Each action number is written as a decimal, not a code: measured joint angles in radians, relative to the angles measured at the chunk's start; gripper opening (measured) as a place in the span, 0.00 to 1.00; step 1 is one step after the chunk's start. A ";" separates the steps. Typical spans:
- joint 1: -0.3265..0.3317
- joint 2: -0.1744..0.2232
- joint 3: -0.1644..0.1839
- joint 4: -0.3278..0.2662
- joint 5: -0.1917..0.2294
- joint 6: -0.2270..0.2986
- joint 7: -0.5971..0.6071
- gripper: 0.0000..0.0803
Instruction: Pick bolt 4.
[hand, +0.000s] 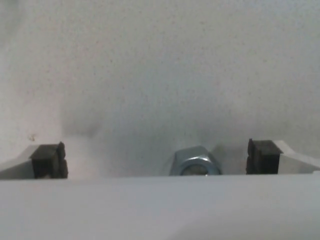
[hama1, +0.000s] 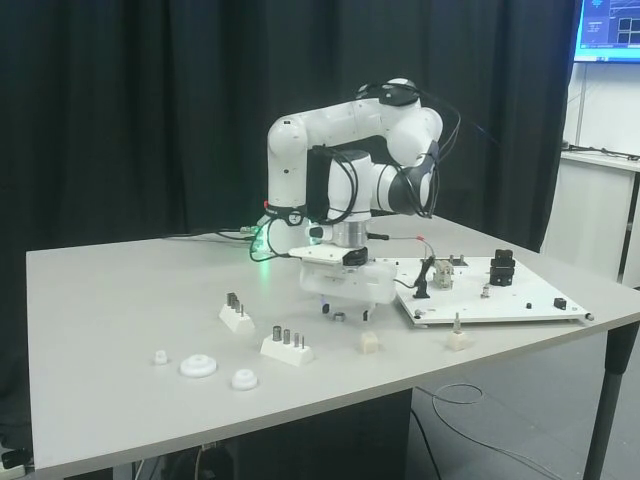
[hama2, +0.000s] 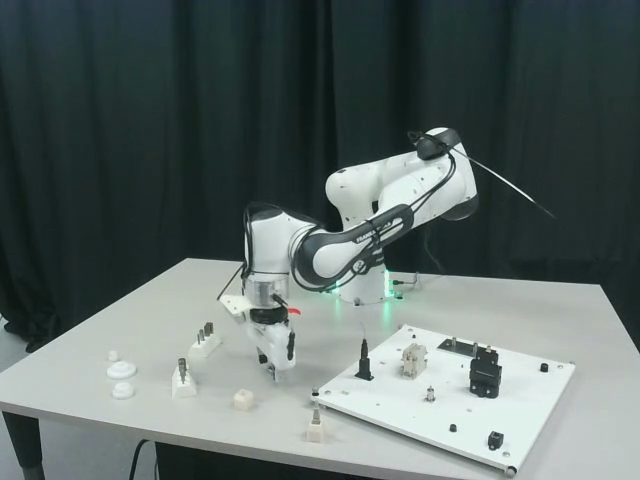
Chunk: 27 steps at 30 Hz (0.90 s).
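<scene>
Fingers (hand: 49, 161) of the gripper (hand: 155, 161) are held wide apart, low over the grey table (hama1: 120, 300). Between them, nearer one finger and touched by neither, a hexagonal metal part, seemingly bolt 4 (hand: 195, 162), is seen resting on the table, beside the white board (hama2: 520, 410).
</scene>
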 joint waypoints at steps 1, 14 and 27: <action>0.000 0.000 -0.002 -0.001 -0.002 -0.002 0.000 1.00; 0.006 0.000 -0.029 -0.011 -0.017 -0.036 -0.010 1.00; 0.030 -0.001 -0.072 -0.024 -0.042 -0.069 -0.013 1.00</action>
